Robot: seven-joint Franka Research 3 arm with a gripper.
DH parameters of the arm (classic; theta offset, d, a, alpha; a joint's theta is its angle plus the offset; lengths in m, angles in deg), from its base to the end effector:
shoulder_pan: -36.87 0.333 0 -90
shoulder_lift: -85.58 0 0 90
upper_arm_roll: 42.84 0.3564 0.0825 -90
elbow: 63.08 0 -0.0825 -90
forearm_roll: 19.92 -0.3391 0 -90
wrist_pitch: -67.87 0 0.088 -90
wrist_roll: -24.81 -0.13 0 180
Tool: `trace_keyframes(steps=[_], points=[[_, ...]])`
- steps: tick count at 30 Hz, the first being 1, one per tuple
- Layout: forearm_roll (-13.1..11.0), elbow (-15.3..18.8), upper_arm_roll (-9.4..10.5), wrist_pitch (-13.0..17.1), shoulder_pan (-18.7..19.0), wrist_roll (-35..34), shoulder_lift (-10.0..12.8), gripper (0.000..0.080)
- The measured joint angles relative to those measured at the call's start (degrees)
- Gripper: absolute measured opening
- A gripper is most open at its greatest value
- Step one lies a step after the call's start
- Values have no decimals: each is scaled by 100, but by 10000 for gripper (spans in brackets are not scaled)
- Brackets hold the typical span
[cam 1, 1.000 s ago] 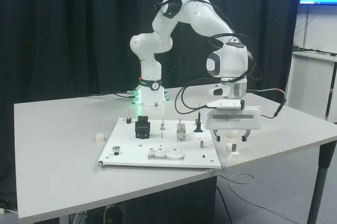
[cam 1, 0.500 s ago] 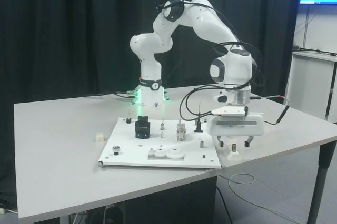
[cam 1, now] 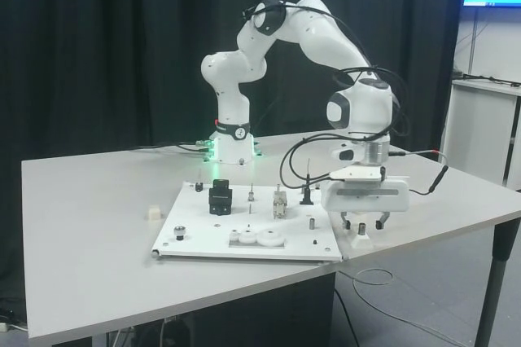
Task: Pick round peg 4.
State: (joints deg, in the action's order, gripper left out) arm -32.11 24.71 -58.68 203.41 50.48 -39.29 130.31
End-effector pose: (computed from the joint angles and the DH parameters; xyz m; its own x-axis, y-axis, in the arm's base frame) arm 0.7119 0.0172 0.2492 0.3418 -0.9373 0.0674 -0.9360 -0.3460 -0.0648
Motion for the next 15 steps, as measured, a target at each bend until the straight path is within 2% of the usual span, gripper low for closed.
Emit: trace_keyframes(steps=[4, 5, 10, 11, 15], points=[[46, -13, 0, 0, 0, 0, 0, 800], [47, -16, 0, 0, 0, 0, 0, 500], [47, -26, 0, 0, 0, -20, 0, 500], [47, -27, 0, 0, 0, -36, 0, 306], [47, -28, 0, -1, 0, -69, 0, 306]])
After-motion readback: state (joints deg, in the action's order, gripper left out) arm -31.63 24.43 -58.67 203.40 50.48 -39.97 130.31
